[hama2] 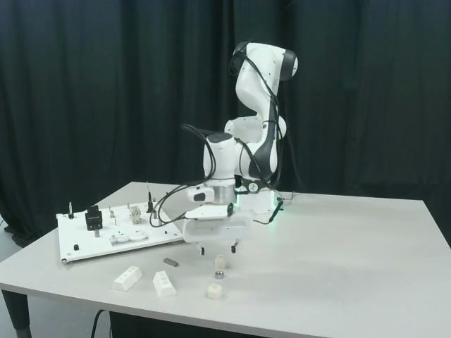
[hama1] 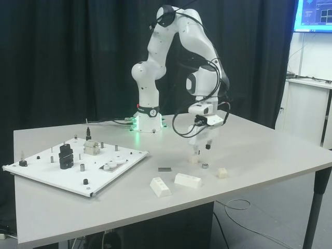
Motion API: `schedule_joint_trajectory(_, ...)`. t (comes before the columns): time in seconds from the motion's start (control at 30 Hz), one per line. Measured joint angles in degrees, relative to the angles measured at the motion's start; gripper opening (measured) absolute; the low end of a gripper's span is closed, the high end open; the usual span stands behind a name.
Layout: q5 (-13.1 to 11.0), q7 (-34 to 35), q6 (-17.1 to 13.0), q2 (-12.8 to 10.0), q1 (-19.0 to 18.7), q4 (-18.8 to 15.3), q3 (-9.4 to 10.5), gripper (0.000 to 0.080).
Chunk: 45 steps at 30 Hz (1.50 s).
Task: Pick bolt 4.
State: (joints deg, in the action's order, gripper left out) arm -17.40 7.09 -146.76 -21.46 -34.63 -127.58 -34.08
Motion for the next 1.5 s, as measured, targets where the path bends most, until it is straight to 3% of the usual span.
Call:
schedule_joint_trajectory(0.37, 0.0, -3.96, -2.18, -2.19, 2.63, 0.0, 4.25, 0.08)
schedule_joint_trajectory(0.8, 0.0, -5.18, -3.37, -3.09, 7.55, 0.3, 8.84, 0.08)
schedule_joint_trajectory(1.5, 0.0, -5.87, -3.65, -5.17, 9.58, 2.23, 10.5, 0.08)
